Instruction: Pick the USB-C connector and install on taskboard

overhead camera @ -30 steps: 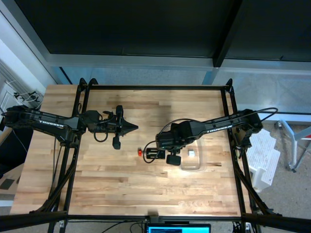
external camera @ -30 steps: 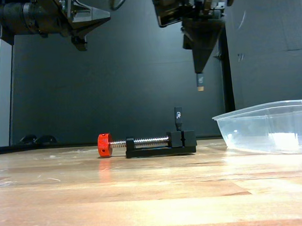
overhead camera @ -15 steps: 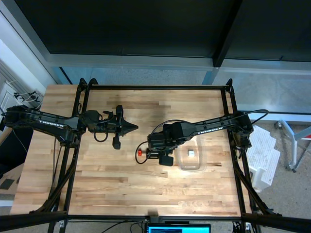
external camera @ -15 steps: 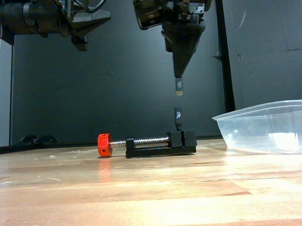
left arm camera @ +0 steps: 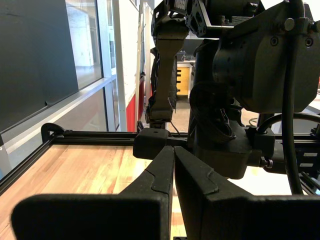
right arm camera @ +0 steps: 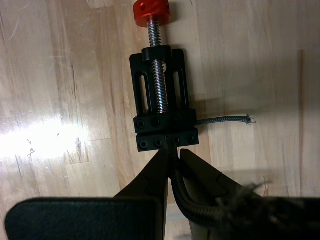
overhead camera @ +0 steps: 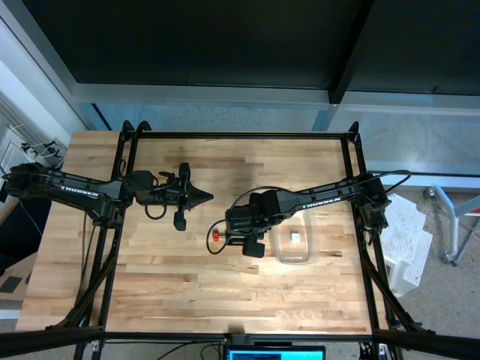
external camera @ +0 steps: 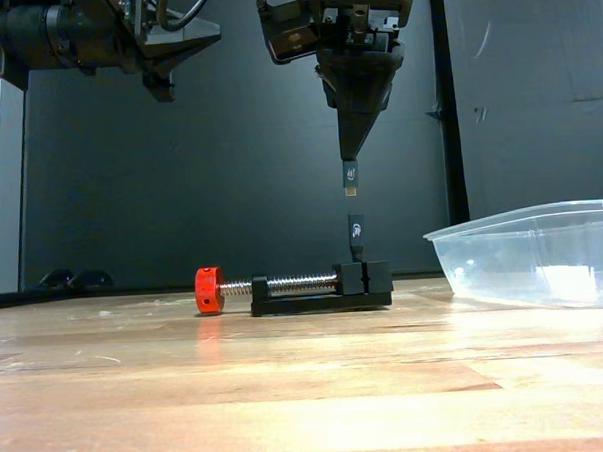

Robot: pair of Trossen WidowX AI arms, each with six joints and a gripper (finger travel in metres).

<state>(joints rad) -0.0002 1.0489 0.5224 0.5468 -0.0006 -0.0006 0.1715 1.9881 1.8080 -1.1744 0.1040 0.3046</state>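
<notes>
Right hand [external camera: 350, 160] pinches USB-C connector [external camera: 350, 178] by its flat body; plug hangs just below the fingertips, just above taskboard [external camera: 319, 286]. Judged light, stiff, slippery. Left hand [overhead camera: 206, 197] closed empty, well apart.

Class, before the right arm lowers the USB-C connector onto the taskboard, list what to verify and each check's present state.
1. USB-C connector clamped in right tool: ok.
2. Connector upright over the post of the taskboard, low view: ok.
3. Front-to-back alignment: cannot tell.
4. Taskboard flat on table: ok.
5. Left tool shut, raised over the table's left side, away from the taskboard: ok.
</notes>
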